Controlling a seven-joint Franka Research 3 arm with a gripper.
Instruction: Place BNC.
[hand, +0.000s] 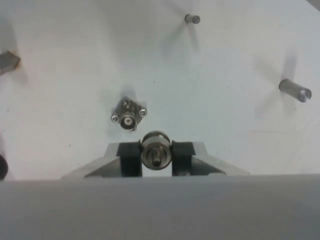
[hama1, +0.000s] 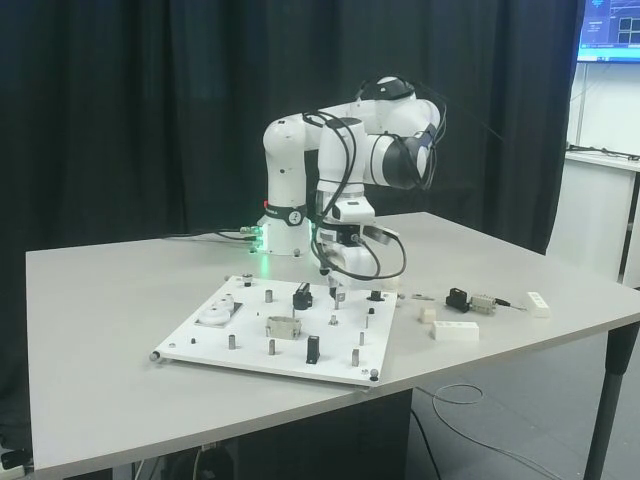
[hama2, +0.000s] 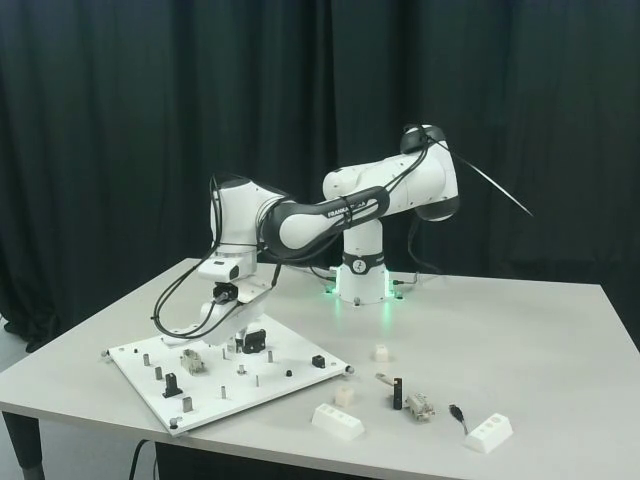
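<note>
On the white board (hand: 60, 75), your gripper (hand: 156, 155) pinches the metal cylindrical BNC plug (hand: 156, 150) beside the square-flanged socket (hand: 129, 114); descending offset, you'd likely jam it

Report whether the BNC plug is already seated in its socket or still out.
Out. In the wrist view the BNC plug sits clamped in the gripper, beside and apart from the square-flanged socket on the white board.

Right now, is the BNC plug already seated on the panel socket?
No: in the wrist view the BNC plug sits clamped in the gripper, apart from the square-flanged BNC socket on the white board.
</note>
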